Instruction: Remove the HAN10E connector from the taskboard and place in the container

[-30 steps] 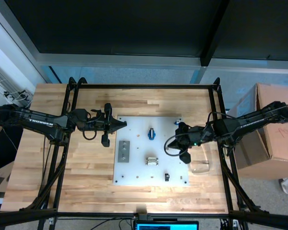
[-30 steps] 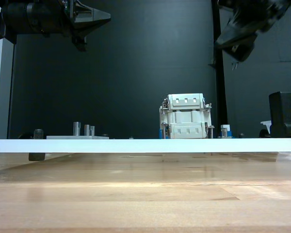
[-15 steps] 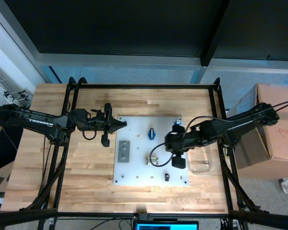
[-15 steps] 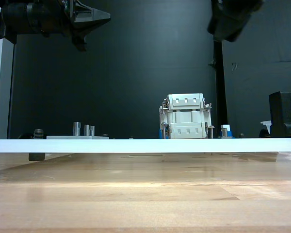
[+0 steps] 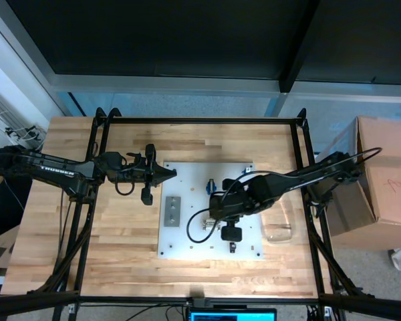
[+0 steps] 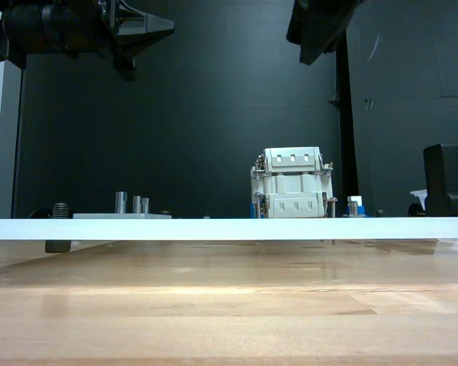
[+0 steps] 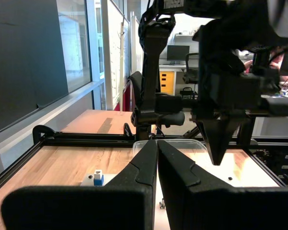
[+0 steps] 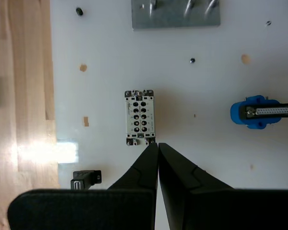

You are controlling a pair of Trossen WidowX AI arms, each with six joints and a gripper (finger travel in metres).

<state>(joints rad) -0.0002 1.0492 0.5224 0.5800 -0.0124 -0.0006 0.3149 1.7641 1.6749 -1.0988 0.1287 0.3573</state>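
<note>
While both stay pinched together and empty, the right gripper [image 8: 158, 143] has swung above the seated HAN10E connector [image 8: 139, 117]; the left gripper [image 7: 157, 143] hovers unmoved, well apart.

High view looks down, low view level; both share the taskboard [image 5: 187, 244], likely its connector [image 6: 292, 183].

Leftward shift of right gripper [image 5: 217, 208] across high view; from board [image 5: 180, 244] right edge to frame centre, above HAN10E connector [image 8: 139, 117].

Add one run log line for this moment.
HAN10E connector: seated on taskboard, untouched | left pincer: shut, raised over taskboard's far-left corner | right pincer: shut, raised above connector
</note>
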